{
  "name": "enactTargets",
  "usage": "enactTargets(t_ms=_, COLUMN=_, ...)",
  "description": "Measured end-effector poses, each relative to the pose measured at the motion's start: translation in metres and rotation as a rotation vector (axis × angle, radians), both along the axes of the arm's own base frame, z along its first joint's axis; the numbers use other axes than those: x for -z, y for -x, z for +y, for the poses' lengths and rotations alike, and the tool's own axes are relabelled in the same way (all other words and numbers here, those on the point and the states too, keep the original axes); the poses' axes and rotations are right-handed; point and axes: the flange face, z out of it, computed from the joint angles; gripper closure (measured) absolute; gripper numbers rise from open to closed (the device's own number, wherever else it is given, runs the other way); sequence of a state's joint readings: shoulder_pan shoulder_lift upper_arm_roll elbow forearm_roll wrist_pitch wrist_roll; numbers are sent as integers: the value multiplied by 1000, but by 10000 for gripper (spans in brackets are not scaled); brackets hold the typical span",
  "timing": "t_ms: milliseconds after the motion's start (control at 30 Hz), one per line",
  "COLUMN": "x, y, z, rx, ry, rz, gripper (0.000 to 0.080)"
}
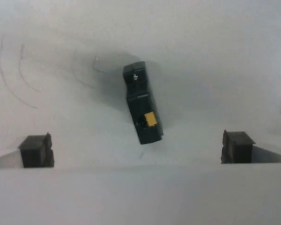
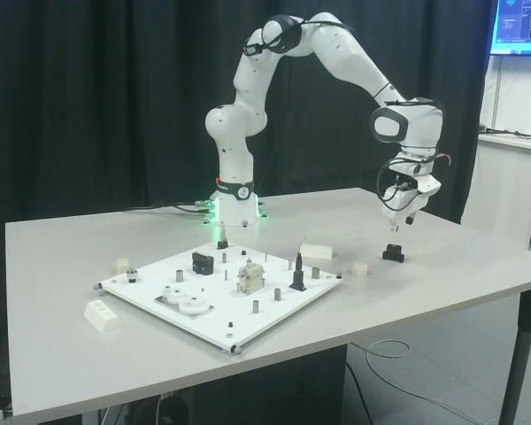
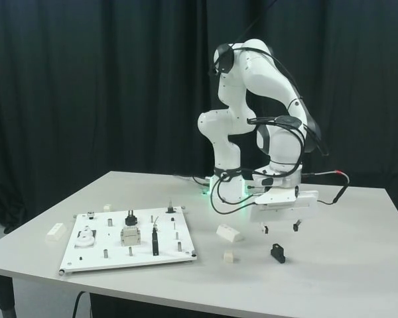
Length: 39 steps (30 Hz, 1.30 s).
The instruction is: Remove waterproof.
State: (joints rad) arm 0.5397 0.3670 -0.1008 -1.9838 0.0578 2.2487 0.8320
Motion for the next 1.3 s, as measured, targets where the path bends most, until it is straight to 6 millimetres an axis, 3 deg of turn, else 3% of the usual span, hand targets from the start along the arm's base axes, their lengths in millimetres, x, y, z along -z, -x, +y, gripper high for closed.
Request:
enactTargets(t_ms=400, x=-23, y=-14, z=-20, rx=-6, ry=41, rz=-36, gripper=3)
enactTargets(t_ms=700, x=-44, y=-28, z=-54, rx=-10, ry=100, rz=-60, gripper=3)
enactTargets(t_ms=967, x=-63, y=-41, z=-103, rx=-16, ry=133, rz=-68, gripper=3)
enactTargets(t_ms=1300, x=-84, y=-54, z=-185, rx=-29, ry=148, rz=-65, gripper=3)
